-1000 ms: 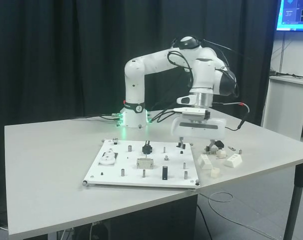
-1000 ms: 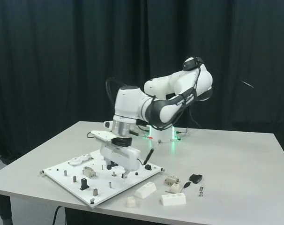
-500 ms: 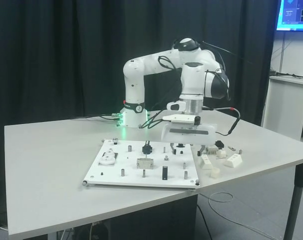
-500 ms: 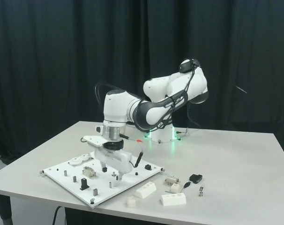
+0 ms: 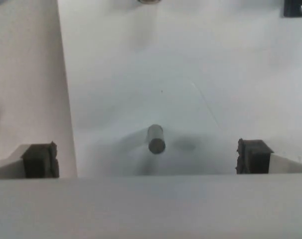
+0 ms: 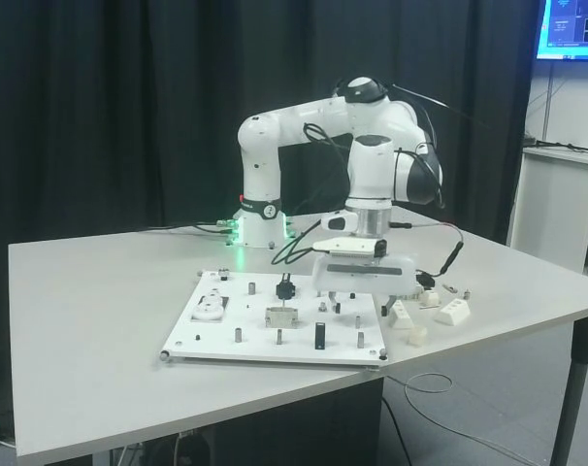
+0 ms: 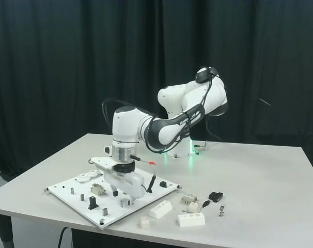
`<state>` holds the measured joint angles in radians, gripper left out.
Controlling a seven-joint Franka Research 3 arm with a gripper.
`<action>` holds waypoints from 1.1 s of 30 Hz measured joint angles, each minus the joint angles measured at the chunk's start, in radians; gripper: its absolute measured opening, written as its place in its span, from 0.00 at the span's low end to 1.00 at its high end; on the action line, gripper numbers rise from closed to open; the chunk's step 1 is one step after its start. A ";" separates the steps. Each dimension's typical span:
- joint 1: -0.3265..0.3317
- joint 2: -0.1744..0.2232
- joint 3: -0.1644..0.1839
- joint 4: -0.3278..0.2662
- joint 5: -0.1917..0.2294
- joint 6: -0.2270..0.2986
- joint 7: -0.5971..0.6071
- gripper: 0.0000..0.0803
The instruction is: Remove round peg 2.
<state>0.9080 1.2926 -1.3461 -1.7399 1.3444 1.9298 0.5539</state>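
A white arm [image 6: 304, 116] of rounded segments with black joint covers, black cables looped alongside, green light glowing at its base [image 6: 258, 228].

Grey counter [image 6: 90, 320] carries white board [image 6: 212, 335] near front edge, board studded with small pegs and fittings. Beside board, loose parts lie on counter: three white blocks [image 7: 190, 219], small black part [image 7: 215, 196], few tiny metal pieces. Arm base [image 6: 259, 228] bolted toward back of counter, green light at its foot. Cables [image 6: 178, 229] trail along back edge.
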 joint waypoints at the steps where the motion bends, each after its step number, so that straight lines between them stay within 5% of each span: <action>1: -0.002 0.000 0.003 0.002 0.000 0.002 0.000 1.00; 31: -0.049 0.009 0.055 0.043 0.000 0.045 0.001 0.99; 32: -0.049 0.010 0.055 0.043 0.000 0.045 0.001 0.80; 33: -0.050 0.010 0.056 0.043 0.000 0.045 0.001 0.80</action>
<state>0.8581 1.3024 -1.2905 -1.6970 1.3447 1.9747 0.5548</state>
